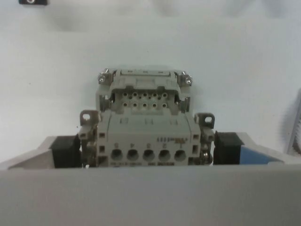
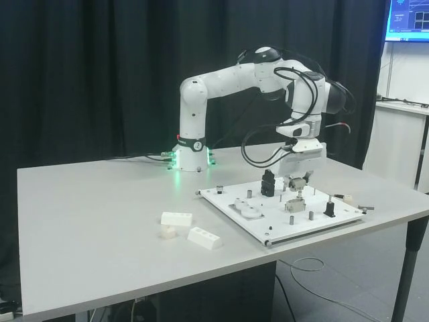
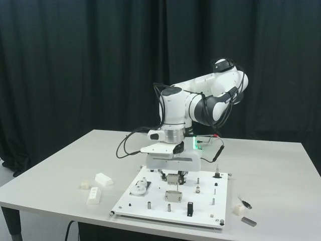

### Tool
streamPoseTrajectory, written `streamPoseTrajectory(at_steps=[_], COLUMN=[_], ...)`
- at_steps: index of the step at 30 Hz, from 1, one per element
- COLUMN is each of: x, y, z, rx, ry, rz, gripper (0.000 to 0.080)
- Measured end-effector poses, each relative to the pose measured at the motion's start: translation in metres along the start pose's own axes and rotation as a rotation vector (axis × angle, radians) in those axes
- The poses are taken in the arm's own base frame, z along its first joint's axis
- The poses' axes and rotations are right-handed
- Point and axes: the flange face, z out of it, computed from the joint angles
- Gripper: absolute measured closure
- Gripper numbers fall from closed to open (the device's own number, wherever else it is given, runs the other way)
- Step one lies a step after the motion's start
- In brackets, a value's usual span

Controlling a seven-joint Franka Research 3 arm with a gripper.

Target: Place waterproof.

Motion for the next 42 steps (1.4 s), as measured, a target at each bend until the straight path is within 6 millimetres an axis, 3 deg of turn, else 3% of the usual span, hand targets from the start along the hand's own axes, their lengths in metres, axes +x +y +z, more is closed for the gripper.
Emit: streamPoseTrajectory(at_steps=[16, 24, 32, 42], x=[0.003, 0.017, 0.040, 0.072], y=[0.002, 0.017, 0.049, 0.107], z=[-0.002, -0.003, -0.001, 0.007], rx=[-0.001, -0.043, -0.092, -0.115], ry=[0.009, 0.044, 0.067, 0.074], rz=[0.006, 0.018, -0.012, -0.055], gripper=[0.0186, 0.0186, 0.0186, 0.0186])
